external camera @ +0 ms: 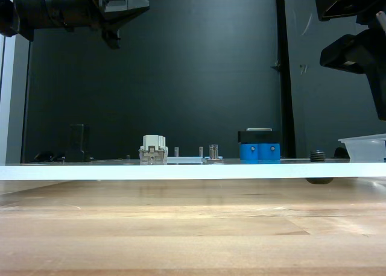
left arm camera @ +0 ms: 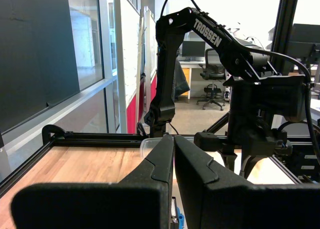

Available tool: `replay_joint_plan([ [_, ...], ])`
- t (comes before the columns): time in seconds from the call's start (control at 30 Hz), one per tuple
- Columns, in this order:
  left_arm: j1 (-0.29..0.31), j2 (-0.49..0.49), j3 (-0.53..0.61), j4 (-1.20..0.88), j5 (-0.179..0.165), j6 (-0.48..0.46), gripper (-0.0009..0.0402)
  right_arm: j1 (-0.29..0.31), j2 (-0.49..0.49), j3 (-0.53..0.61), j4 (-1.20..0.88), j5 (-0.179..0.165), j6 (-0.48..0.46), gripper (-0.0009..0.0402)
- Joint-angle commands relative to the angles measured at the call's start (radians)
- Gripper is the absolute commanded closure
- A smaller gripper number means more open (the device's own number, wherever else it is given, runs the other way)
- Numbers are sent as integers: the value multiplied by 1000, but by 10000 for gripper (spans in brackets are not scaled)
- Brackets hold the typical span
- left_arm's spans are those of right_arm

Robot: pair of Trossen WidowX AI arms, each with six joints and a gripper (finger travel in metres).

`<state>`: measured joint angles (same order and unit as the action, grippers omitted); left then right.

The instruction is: Remove the rj45 connector and place it in the container

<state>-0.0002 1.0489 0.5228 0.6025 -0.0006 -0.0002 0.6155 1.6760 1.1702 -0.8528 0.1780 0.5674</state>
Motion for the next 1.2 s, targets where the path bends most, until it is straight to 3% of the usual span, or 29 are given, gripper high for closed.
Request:
replay_joint_plan([
  [0.03,0,0,0,0,0,0,392,0,1,0,-1,6,0,323],
  [0.33,0,0,0,0,0,0,392,0,1,0,8,16,-8,396],
  [1.2,0,0,0,0,0,0,392,13,-53,8,-6,13,-2,393],
])
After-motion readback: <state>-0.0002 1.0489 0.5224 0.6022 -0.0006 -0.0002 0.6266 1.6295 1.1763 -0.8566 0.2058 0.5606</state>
